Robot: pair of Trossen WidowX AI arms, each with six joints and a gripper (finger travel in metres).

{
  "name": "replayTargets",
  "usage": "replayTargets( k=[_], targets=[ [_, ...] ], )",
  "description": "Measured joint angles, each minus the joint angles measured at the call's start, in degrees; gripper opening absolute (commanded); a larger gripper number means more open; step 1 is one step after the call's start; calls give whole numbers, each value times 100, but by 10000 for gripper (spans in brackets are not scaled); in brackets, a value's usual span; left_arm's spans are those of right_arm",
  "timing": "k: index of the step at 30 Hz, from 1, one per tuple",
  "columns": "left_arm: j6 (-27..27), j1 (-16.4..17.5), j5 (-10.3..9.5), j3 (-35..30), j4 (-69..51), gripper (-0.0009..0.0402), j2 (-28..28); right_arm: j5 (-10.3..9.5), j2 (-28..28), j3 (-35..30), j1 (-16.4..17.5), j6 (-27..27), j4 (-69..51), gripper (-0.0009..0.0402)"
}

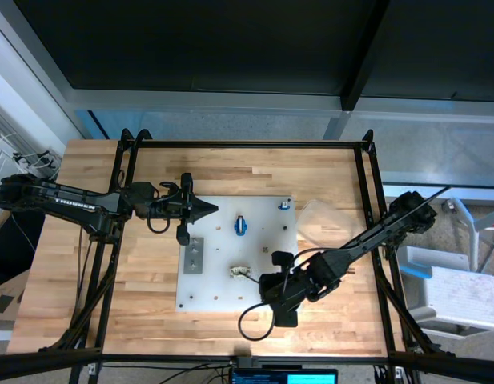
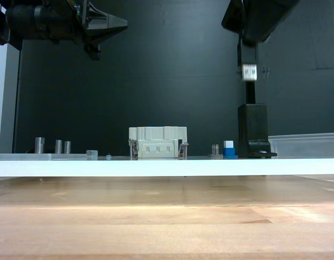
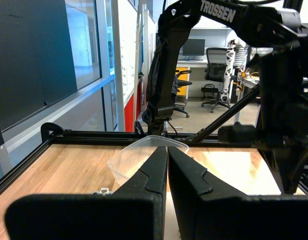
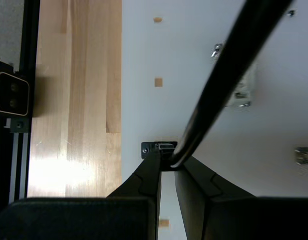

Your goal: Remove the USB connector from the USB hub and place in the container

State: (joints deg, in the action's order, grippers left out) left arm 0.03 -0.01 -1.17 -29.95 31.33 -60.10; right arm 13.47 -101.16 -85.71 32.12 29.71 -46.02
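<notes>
Right wrist view: right gripper (image 4: 168,162) pinches USB connector (image 4: 168,154) | USB hub (image 4: 149,149) half-hidden | left gripper (image 3: 167,150) closed, aloft

From my feeds, I see a white board (image 1: 210,292) lying flat on the wooden table (image 1: 150,320). A grey metal block (image 1: 196,257) sits near the board's left edge. A blue clip (image 1: 241,226) is toward the far side, and a beige multi-pin connector (image 1: 242,272) stands near the middle. A small blue-and-white part (image 1: 284,205) sits by the far right corner. A black frame (image 1: 247,144) rims the table.
</notes>
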Motion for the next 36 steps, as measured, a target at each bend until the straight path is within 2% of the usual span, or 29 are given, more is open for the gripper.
replayTargets(
  k=[4, 9, 11, 13, 26, 36],
  targets=[
    [0, 0, 0, 0, 2, 1, 0, 39, 273, 52, -2, 7, -153, 0],
    [0, 0, 0, 0, 2, 1, 0, 92, 809, 442, -101, 173, -164, 0],
    [-2, 0, 0, 2, 2, 1, 0, 275, 1019, 623, -149, 168, -164, 0],
    [-2, 0, 0, 2, 2, 1, 0, 356, 1239, 804, -199, 149, -177, 0],
    [0, 0, 0, 0, 2, 1, 0, 341, 2717, 2024, -555, 125, -527, 0],
    [-2, 0, 0, 2, 2, 1, 0, 341, 3661, 2704, -627, 262, -1163, 0]
  ],
)
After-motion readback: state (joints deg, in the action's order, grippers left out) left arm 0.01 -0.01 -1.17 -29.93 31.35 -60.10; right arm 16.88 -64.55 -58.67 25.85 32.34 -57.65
